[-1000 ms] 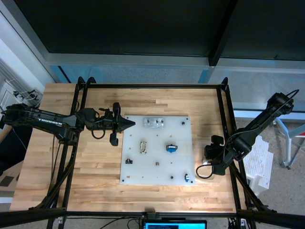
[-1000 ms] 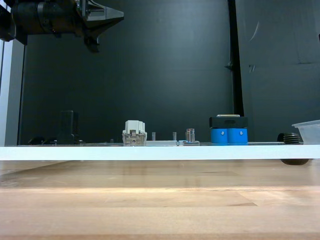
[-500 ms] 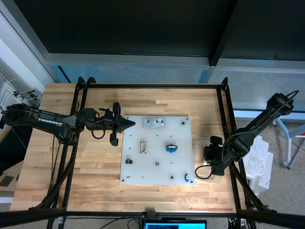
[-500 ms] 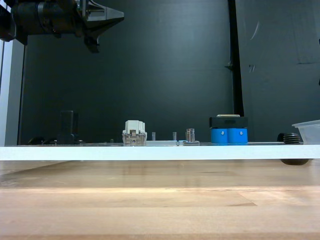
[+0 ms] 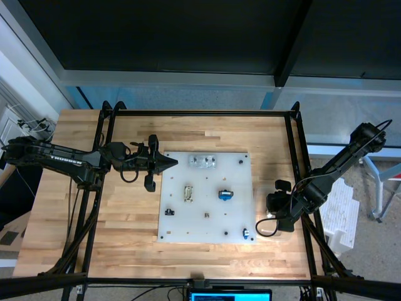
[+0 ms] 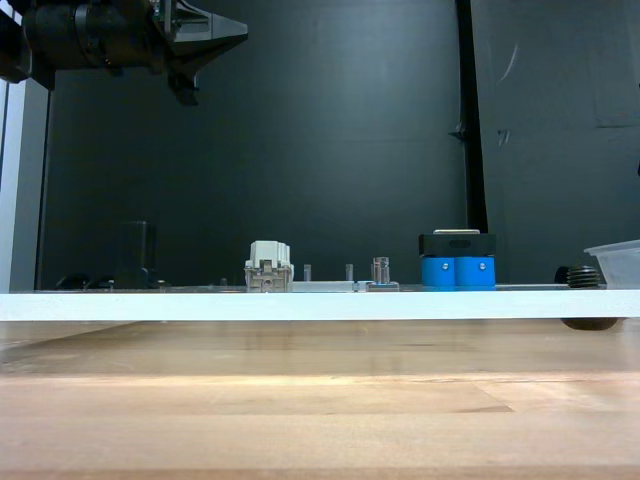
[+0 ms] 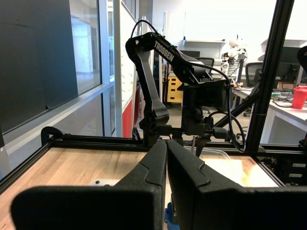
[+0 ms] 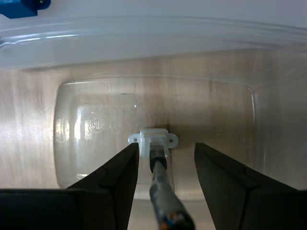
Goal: Pick the RJ45 connector and install on taskboard
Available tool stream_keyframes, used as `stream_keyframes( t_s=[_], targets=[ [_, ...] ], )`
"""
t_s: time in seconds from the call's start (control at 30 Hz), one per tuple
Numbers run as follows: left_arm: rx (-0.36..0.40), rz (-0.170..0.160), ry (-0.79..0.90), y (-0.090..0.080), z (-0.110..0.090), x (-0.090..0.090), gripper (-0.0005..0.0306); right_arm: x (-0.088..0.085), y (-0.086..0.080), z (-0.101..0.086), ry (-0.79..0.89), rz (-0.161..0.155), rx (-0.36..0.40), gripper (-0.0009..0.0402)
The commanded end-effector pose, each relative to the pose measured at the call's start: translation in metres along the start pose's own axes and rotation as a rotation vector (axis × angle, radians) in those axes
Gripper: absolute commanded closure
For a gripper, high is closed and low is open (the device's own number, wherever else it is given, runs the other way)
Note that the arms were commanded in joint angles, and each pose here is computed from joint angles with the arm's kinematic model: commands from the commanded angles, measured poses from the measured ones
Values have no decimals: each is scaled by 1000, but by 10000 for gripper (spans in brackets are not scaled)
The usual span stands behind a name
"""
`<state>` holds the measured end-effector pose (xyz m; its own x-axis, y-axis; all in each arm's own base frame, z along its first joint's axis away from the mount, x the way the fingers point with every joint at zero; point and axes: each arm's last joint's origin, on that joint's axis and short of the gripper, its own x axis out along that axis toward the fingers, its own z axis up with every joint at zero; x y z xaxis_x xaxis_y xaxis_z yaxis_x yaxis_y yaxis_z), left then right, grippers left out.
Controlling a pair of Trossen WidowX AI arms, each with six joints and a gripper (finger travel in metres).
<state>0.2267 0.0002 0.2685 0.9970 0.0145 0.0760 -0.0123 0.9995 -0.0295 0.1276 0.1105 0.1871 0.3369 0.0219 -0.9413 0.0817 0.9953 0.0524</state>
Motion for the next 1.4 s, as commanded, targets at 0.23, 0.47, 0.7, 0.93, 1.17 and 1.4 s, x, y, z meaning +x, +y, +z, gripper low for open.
stream_keyframes(
  t_s=[0.23, 0.47, 0.7, 0.93, 1.17, 1.4],
  targets=[
    [0, 0, 0, 0, 0, 0, 300, 0, 0, 0, -1, 5, -8, 285],
    [0, 0, 0, 0, 0, 0, 300, -1, 1, 0, 8, 16, -8, 329],
    [0, 0, 0, 0, 0, 0, 300, -1, 2, 1, 5, 19, -7, 377],
    [0, 0, 0, 0, 0, 0, 300, -2, 2, 1, 5, 24, -6, 391],
    [0, 0, 0, 0, 0, 0, 300, -10, 1, 3, 12, 21, -9, 393],
    [0, 0, 0, 0, 0, 0, 300, -30, 0, 8, 19, 15, -19, 393]
  ],
)
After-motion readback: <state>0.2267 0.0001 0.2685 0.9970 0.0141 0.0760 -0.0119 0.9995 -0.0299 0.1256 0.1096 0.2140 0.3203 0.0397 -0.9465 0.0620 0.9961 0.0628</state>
